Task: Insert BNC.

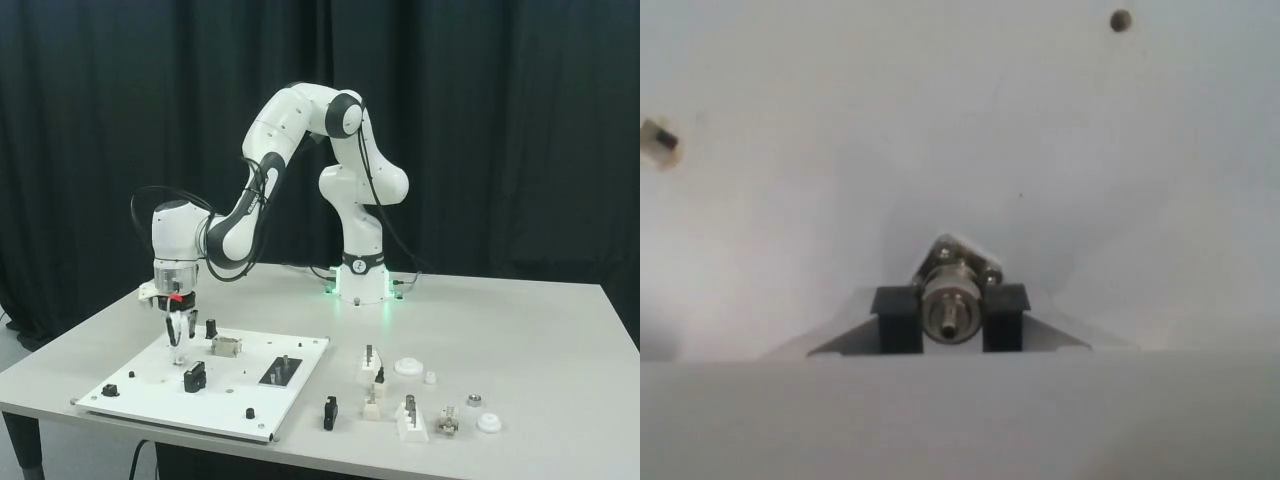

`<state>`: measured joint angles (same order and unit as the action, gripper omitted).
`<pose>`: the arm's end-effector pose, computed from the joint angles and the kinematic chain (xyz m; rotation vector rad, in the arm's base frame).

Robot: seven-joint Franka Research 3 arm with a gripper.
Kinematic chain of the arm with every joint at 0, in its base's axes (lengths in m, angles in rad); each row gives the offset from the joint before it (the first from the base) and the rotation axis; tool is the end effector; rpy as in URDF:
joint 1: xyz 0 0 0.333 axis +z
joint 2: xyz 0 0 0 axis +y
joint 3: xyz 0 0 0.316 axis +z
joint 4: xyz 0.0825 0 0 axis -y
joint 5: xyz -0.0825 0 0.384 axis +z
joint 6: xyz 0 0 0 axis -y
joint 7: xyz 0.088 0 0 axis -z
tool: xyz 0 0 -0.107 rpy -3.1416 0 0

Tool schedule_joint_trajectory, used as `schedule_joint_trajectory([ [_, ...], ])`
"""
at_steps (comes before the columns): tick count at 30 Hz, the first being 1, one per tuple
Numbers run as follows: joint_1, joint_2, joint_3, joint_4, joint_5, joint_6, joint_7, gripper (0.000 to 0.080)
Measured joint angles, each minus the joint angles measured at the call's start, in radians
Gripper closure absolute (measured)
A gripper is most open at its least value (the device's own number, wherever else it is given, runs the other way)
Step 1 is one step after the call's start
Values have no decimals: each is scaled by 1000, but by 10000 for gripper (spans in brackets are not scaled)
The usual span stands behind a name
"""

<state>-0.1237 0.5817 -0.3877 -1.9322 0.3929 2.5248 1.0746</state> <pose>0.5517 -0.3020 0.2083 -1.8780 2.4546 -0.1011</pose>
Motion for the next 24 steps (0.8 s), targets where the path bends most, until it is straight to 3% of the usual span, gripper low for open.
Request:
schedule_joint_trajectory([
  [24, 5, 0, -1, -3, 0, 14, 358, 677],
])
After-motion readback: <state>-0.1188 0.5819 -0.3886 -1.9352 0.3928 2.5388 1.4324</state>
